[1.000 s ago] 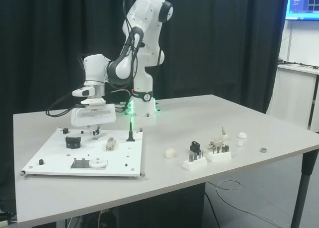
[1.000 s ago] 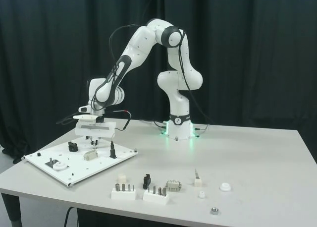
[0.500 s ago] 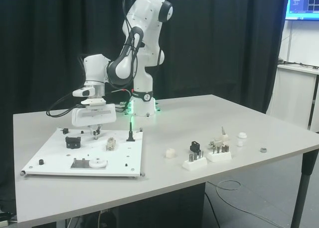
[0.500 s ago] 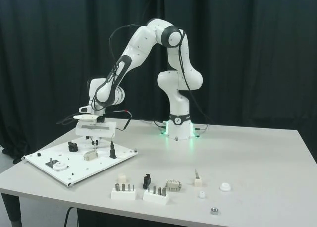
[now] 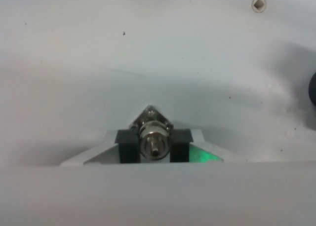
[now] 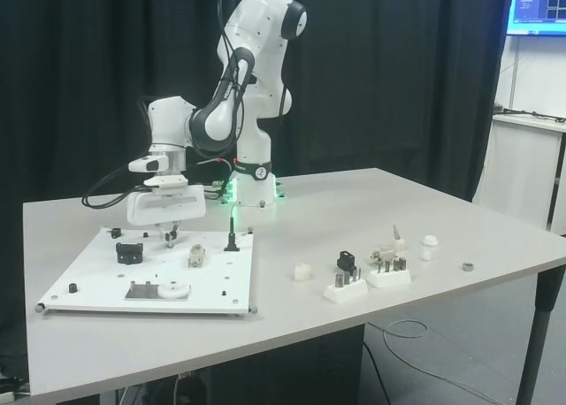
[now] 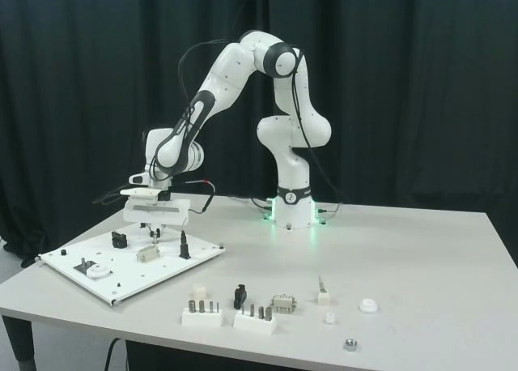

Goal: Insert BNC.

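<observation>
My gripper (image 5: 153,145) is shut on the BNC connector (image 5: 152,138), a small grey metal plug held between two black fingertips (image 5: 127,146). It hangs low over the white assembly board (image 6: 106,277), close to the board's surface at its far side. In the first room view the gripper (image 6: 170,236) stands just behind a small grey connector block (image 6: 195,255) and to the right of a black fixture (image 6: 130,250). The second room view shows the gripper (image 7: 154,232) at the board (image 7: 162,270) too. Where the plug meets the board is hidden by the hand.
On the board stand a black upright post (image 6: 231,239), a white round part (image 6: 174,290) and a grey bracket (image 6: 139,289). On the table to the right lie two white holders with parts (image 6: 345,286) (image 6: 388,271), a white cube (image 6: 302,271), a white cap (image 6: 429,246) and a small nut (image 6: 466,265).
</observation>
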